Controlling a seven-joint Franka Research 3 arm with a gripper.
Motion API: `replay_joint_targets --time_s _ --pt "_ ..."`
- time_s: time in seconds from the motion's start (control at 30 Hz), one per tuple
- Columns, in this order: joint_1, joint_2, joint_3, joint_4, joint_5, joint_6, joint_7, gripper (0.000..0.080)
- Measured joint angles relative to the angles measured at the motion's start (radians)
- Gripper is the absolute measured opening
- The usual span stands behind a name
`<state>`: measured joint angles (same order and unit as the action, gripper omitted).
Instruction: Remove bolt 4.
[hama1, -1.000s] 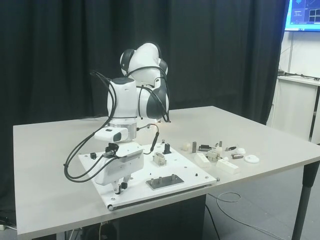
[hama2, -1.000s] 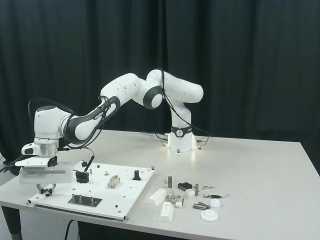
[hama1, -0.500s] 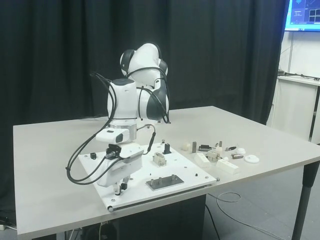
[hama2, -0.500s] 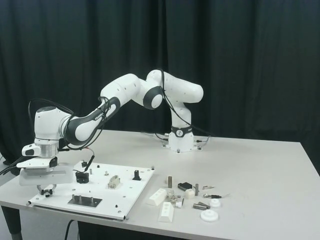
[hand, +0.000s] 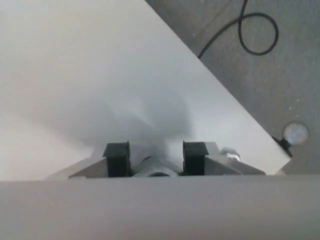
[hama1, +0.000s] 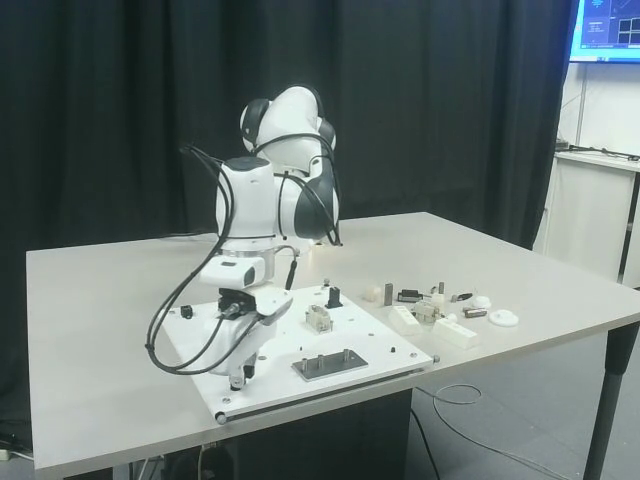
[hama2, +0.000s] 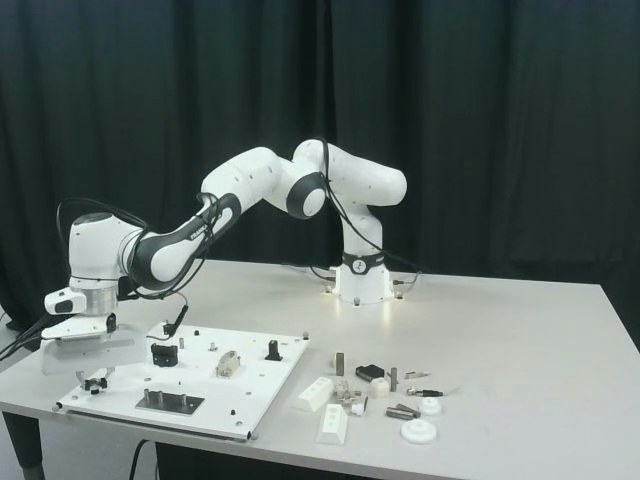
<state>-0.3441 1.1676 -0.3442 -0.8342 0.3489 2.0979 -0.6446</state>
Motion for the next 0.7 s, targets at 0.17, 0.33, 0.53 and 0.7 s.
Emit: replay_joint_targets --time_s 0.17,0.33,0.53,0.7 --pt "0.006 0.0 0.0 0.003 0.0 -0.002 -0.041 0.0224" --pt "0.012 0.0 -0.002 0.01 0.0 -0.002 -0.083 0.0224" --pt "0.016 0.0 -0.005 0.025 -0.003 -0.002 -0.083 0.0224" --pt "0.018 -0.004 -0.01 0.03 -0.008 -0.002 -0.083 0.0224"
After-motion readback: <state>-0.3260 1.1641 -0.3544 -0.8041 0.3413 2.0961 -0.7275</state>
